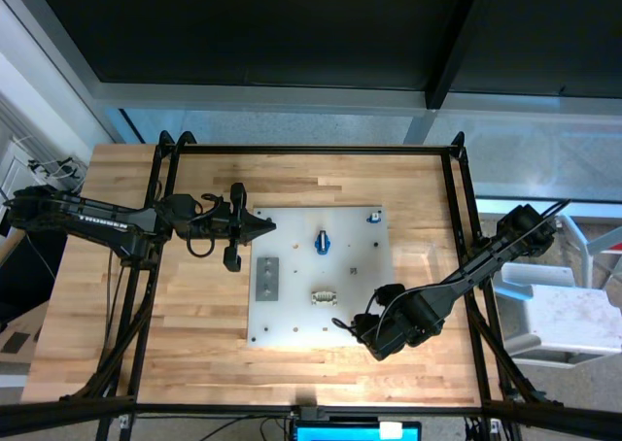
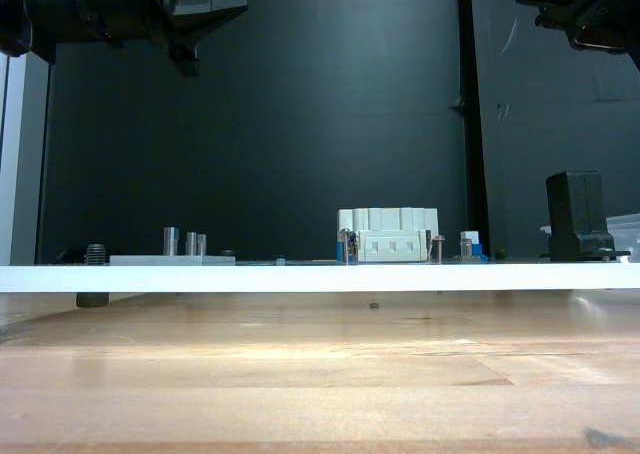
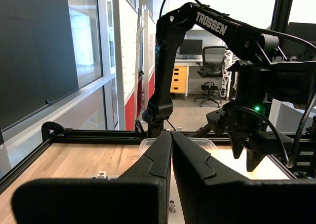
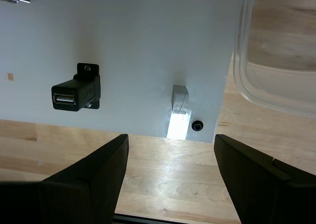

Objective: Pick the 16mm bar and place in it's hole on the taskboard

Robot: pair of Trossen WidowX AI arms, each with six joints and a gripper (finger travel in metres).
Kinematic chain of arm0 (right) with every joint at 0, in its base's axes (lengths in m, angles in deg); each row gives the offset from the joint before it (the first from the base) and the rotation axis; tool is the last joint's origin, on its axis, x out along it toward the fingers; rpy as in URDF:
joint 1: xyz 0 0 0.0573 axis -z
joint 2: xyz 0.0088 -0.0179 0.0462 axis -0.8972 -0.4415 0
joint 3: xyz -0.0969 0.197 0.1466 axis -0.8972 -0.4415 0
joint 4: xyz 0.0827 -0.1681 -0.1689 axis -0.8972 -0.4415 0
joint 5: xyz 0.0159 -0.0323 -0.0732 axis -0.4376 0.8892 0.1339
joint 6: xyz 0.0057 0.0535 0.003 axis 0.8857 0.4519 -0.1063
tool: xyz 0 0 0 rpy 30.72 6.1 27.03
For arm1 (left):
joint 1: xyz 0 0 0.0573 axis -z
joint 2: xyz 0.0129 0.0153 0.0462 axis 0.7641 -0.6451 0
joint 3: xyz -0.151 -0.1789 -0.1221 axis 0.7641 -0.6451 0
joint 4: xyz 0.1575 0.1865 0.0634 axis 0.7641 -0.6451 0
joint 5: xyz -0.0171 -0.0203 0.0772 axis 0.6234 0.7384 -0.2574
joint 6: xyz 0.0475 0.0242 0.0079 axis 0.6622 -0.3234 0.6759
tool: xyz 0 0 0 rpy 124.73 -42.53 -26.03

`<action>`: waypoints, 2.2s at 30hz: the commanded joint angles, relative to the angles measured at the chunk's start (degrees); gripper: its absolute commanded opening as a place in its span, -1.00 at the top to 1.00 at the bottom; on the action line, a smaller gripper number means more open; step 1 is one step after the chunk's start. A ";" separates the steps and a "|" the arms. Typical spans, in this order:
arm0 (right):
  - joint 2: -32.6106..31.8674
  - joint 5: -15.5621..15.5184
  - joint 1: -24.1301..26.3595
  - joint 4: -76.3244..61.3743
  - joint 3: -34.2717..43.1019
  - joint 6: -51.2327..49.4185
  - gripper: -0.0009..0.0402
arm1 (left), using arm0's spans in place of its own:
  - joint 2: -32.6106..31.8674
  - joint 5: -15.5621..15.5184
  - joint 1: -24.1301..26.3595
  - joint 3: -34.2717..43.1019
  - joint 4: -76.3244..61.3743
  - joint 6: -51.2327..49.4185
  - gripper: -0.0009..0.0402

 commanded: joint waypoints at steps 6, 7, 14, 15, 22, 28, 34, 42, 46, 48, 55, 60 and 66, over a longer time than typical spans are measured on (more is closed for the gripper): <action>-0.02 0.00 0.00 0.02 0.00 0.02 -0.23 | 0.00 0.00 0.00 0.00 0.00 0.00 0.96; -0.02 0.00 0.00 0.00 0.00 0.02 -0.23 | 0.00 0.00 -0.02 0.00 0.00 0.02 0.96; -0.02 0.00 -0.02 0.00 0.00 0.02 -0.23 | 0.00 0.00 0.00 0.00 0.00 0.00 0.96; -0.02 0.00 -0.02 0.00 0.00 0.02 -0.23 | 0.00 0.00 0.00 0.00 0.00 0.00 0.96; -0.02 0.00 0.00 0.00 0.00 0.02 -0.23 | 0.00 0.00 0.00 0.00 0.00 0.02 0.96; -0.02 0.00 0.00 0.00 0.00 0.02 -0.23 | 0.00 0.00 0.00 0.00 0.00 0.00 0.96; -0.02 0.00 0.00 0.02 0.00 0.02 -0.23 | 0.00 0.00 0.00 0.00 0.00 0.02 0.96; -0.02 0.00 0.00 0.00 0.00 0.02 -0.23 | 0.00 0.00 0.00 0.00 0.00 0.00 0.96; -0.02 0.00 0.00 0.02 0.00 0.02 -0.23 | 0.00 0.00 0.00 0.00 0.00 0.02 0.96; -0.02 0.00 -0.02 0.00 0.00 0.02 -0.23 | 0.00 0.00 0.00 0.00 0.00 0.02 0.96; -0.02 0.00 0.00 0.02 0.00 0.02 -0.23 | 0.00 0.00 0.00 0.00 0.00 0.00 0.96; -0.02 0.00 0.00 0.00 0.00 0.02 -0.23 | 0.00 0.00 0.00 0.00 0.00 0.02 0.96; -0.02 0.00 0.00 0.00 0.00 0.02 -0.23 | 0.00 0.00 -0.02 0.00 0.00 0.02 0.96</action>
